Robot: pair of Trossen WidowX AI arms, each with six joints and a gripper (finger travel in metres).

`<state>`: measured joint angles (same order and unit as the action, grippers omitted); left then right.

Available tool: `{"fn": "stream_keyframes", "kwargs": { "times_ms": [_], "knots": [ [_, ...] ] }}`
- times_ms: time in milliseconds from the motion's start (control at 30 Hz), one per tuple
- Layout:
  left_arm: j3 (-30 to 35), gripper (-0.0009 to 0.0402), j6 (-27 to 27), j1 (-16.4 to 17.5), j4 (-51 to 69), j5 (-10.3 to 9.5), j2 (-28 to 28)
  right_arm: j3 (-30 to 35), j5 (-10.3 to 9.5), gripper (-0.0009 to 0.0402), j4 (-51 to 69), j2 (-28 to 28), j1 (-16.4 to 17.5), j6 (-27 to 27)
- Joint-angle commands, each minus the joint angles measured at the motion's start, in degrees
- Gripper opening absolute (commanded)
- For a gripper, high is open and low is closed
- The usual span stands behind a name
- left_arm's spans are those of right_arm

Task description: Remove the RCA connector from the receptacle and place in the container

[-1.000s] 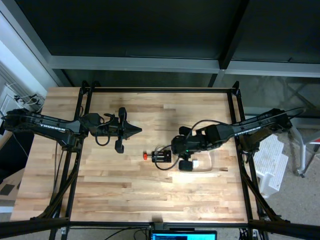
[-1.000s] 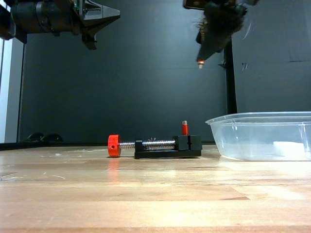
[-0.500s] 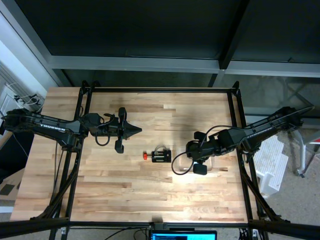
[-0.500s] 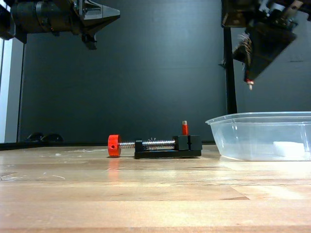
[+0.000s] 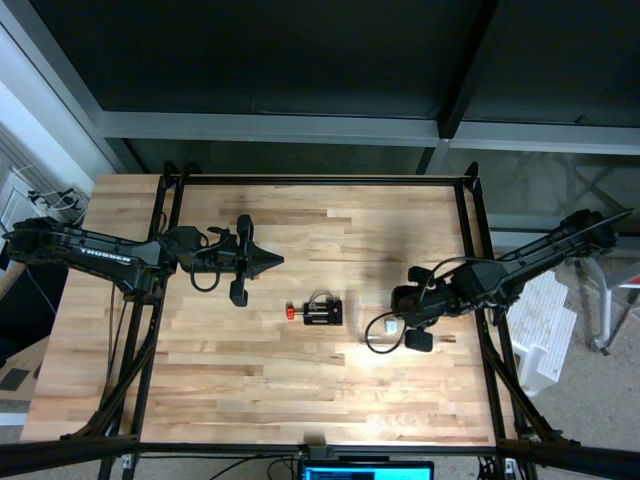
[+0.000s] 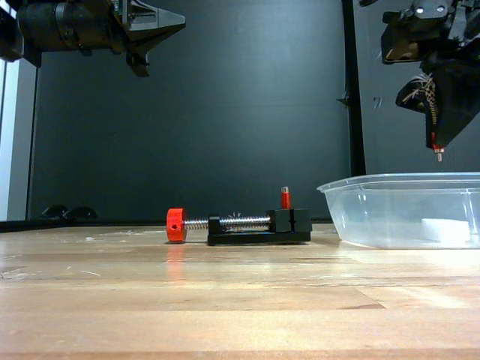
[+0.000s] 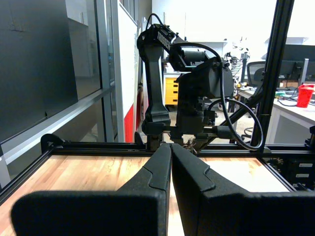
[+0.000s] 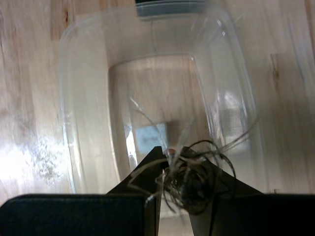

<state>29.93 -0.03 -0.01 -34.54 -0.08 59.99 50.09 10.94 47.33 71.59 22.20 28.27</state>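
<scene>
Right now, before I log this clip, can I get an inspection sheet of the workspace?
Surface: wooden table.
Job's things: receptacle on the table, beside the container; RCA connector held above the container.
Clutter: white piece inside the container.
Grippers: right gripper shut on the RCA connector; left gripper shut, raised at the left.
Cables: thin wires bunched at the RCA connector.
Surroundings: black frame, dark backdrop.

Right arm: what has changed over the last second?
The right gripper, shut on the connector, moved right and down from above the receptacle to hover over the container. The left gripper stayed parked and shut; the receptacle and container did not move.
</scene>
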Motion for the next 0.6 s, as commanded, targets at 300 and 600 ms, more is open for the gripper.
{"fn": "stream_keyframes", "kwargs": {
  "times_ms": [300, 600],
  "knots": [
    [0.02, 0.0000, 0.00, 0.00, 0.00, 0.02, 0.02, -1.62, 1.14, 0.0047, 0.00, 0.13, 0.35, 1.01],
    [0.02, 0.0000, 0.00, 0.00, 0.00, 0.02, 0.02, -1.79, 1.38, 0.0105, 0.00, 0.13, 0.35, 1.46]
  ]
}}
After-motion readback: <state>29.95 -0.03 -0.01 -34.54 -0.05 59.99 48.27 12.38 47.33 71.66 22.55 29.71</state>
